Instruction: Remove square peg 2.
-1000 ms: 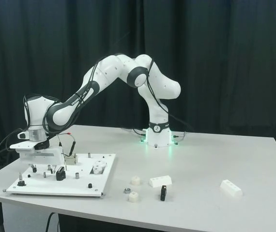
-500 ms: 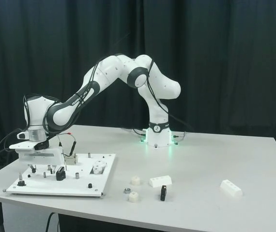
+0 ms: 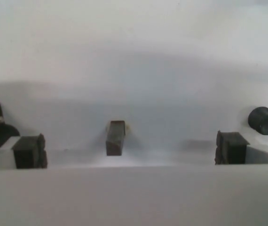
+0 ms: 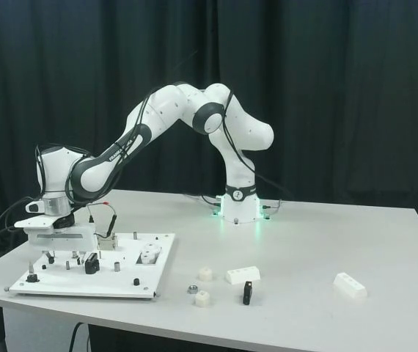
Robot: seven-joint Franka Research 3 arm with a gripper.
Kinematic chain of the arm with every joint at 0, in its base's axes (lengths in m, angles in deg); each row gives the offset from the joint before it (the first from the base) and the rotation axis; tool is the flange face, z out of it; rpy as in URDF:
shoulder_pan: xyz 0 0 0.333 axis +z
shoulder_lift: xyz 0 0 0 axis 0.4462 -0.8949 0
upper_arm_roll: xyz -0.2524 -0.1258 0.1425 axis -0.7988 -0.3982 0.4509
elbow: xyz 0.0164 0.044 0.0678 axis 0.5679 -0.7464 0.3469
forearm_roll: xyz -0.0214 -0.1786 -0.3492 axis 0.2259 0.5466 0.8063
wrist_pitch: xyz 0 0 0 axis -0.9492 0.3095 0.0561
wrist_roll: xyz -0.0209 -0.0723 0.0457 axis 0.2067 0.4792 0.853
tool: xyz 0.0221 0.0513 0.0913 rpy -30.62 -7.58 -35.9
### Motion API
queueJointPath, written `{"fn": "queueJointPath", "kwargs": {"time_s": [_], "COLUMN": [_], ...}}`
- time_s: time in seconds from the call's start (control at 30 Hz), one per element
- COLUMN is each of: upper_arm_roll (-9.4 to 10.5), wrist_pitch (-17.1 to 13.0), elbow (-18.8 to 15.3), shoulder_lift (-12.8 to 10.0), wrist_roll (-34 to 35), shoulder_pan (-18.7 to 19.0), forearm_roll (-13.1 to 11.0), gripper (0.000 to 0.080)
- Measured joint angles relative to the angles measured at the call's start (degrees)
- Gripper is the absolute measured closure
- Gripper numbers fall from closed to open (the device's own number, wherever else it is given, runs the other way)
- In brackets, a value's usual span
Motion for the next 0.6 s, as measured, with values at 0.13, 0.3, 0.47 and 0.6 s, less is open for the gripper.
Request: {"fn": "queueJointPath", "kwargs": {"time_s": [0.13, 0.3, 0.47, 0.6], "upper_arm_roll": [0.01, 0.09, 0.14, 0.19], "wrist_pitch": [-0.09, -0.46, -0.56, -0.56], "elbow": [0.15, 0.42, 0.92, 1.22], "shoulder_lift": [-0.26, -0.61, -1.03, -1.33], "wrist_roll": [-0.42, -0.55, -0.56, -0.56], "shoulder_pan": [0.0, 0.0, 0.0, 0.0], "forearm_roll": [0.0, 0.0, 0.0, 0.0], "gripper": [0.0003, 0.0122, 0.0122, 0.0286]}}
